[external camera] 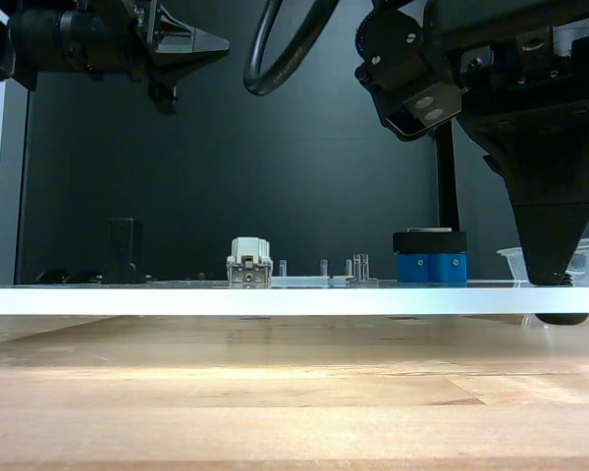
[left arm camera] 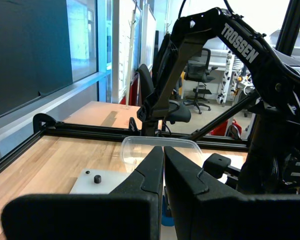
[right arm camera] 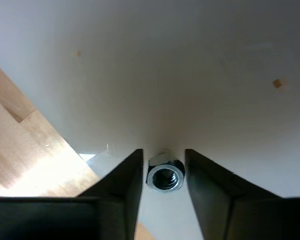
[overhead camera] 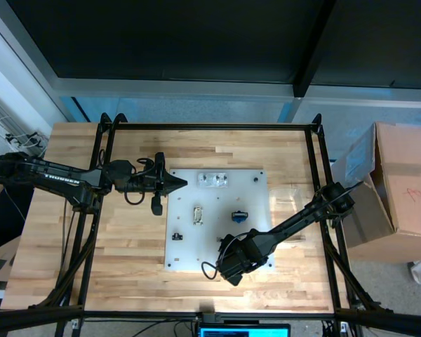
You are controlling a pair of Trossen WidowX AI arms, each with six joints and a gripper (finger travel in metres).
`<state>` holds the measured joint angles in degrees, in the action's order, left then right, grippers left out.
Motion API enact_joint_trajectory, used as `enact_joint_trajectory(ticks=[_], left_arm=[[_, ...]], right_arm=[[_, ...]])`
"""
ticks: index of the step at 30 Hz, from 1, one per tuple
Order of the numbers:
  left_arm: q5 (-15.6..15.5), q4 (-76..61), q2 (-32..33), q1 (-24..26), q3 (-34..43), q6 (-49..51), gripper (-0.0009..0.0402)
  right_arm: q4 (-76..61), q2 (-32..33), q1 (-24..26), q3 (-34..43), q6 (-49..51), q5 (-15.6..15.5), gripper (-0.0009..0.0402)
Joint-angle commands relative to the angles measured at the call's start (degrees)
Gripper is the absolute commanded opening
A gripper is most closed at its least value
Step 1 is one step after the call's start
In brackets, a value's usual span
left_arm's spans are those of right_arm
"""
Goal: Unfasten the M12 nut and place it in the container
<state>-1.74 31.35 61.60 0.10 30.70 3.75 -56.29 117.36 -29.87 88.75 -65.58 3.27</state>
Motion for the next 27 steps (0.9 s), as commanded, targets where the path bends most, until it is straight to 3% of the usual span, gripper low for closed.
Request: enact_joint_trajectory(ticks=[1,5,9,20,23,27], left_arm=[[0.0,0.0,0.0,0.0,0.0,0.0,0.0],[0.0,0.0,0.0,0.0,0.0,0.0,0.0],[0.0,0.0,0.0,0.0,0.0,0.0,0.0],[0.0,0.0,0.0,0.0,0.0,0.0,0.0],[0.0,0.0,0.0,0.0,0.0,0.0,0.0],[0.0,0.0,0.0,0.0,0.0,0.0,0.0]], right_arm=[[-0.1,-0.4,0.0,0.0,1.7,-0.4,0.0063],[-0.3,-0.6,0.0,-0.1,9.9,-0.7,0.0026],[-0.5,-0.7,0.0,-0.1,26.1,-2.3,-0.0001],[-1.2,-1.8,0.0,-0.1,70.8,-3.0,0.0012],[-1.2,-1.9,0.0,-0.1,78.0,-3.0,0.0012],[-1.3,-2.6,0.0,-0.1,78.4,-3.0,0.0012]])
